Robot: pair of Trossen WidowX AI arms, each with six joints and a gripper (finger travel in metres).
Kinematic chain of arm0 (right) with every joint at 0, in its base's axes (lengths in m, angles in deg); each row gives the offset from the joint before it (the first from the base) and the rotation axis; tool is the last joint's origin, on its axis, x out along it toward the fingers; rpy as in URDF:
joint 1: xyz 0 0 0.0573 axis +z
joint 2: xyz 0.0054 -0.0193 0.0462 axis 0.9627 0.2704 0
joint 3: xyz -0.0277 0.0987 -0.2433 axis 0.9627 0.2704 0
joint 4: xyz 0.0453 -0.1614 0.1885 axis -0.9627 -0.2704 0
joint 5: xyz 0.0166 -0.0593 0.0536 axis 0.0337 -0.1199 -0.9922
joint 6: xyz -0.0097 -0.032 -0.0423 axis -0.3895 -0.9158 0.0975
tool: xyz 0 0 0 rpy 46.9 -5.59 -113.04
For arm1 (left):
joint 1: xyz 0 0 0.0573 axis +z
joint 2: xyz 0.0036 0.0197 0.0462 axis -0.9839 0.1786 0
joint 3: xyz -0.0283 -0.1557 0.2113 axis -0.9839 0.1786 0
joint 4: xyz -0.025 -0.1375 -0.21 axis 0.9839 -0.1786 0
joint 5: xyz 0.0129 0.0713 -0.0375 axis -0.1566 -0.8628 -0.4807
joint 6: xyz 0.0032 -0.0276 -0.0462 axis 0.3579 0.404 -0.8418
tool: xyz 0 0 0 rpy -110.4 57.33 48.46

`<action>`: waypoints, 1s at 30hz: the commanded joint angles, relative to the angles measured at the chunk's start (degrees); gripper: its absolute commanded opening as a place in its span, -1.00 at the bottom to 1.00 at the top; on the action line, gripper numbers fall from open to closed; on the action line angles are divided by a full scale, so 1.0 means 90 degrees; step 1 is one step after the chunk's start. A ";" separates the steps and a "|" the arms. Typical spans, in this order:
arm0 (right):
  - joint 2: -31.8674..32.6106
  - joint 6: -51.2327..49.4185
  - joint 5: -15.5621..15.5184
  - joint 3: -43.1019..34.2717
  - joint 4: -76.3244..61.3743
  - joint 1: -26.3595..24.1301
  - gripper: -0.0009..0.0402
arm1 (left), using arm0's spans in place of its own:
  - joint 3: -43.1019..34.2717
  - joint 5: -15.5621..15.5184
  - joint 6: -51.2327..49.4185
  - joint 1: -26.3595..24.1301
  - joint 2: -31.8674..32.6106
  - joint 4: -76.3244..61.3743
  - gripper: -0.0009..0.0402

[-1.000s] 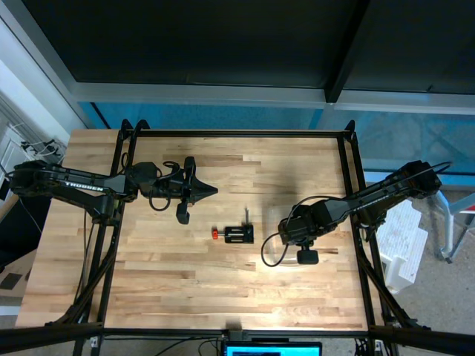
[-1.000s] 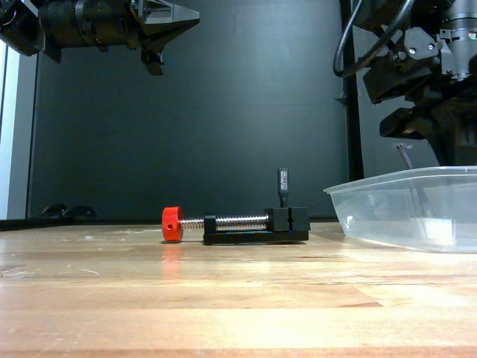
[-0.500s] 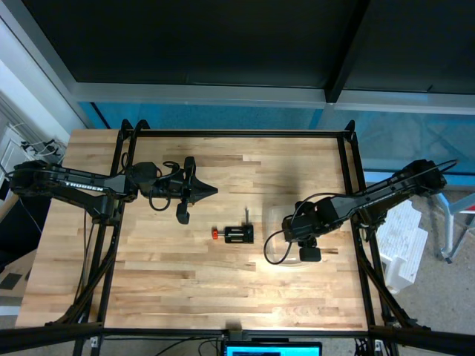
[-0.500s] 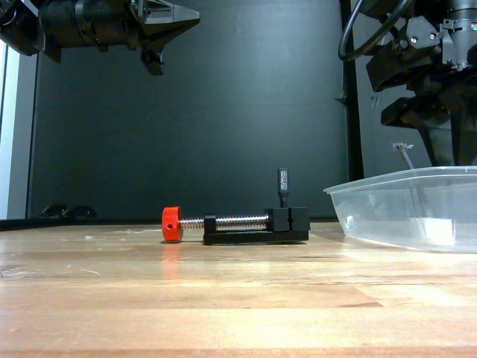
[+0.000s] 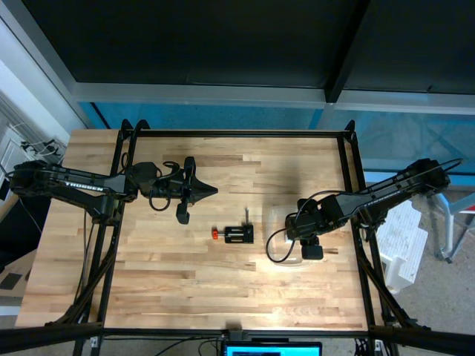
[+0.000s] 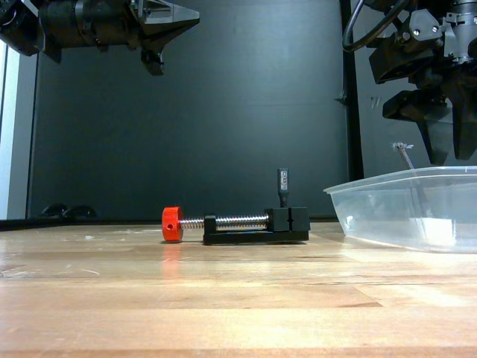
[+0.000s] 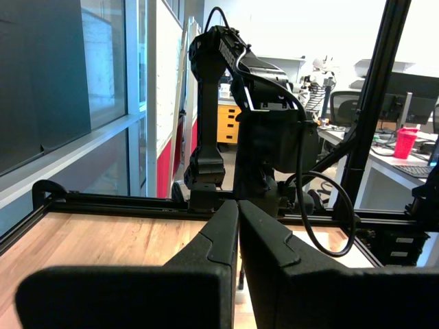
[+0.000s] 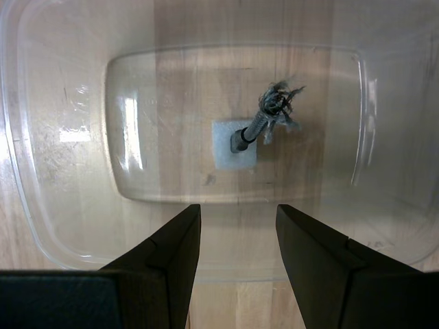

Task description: Pick the usb-c connector and install on the hub

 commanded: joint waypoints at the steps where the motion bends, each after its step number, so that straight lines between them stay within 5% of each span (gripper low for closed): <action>1: 0.0000 0.0000 0.0002 0.0000 0.0005 0.0002 -0.22 | 0.0000 0.0000 0.0005 0.0000 0.0002 0.0002 -0.96; 30: 0.0692 -0.0338 -0.0223 -0.0221 0.0444 -0.0250 -0.22 | 0.0000 0.0000 0.0002 0.0002 0.0002 0.0005 -0.96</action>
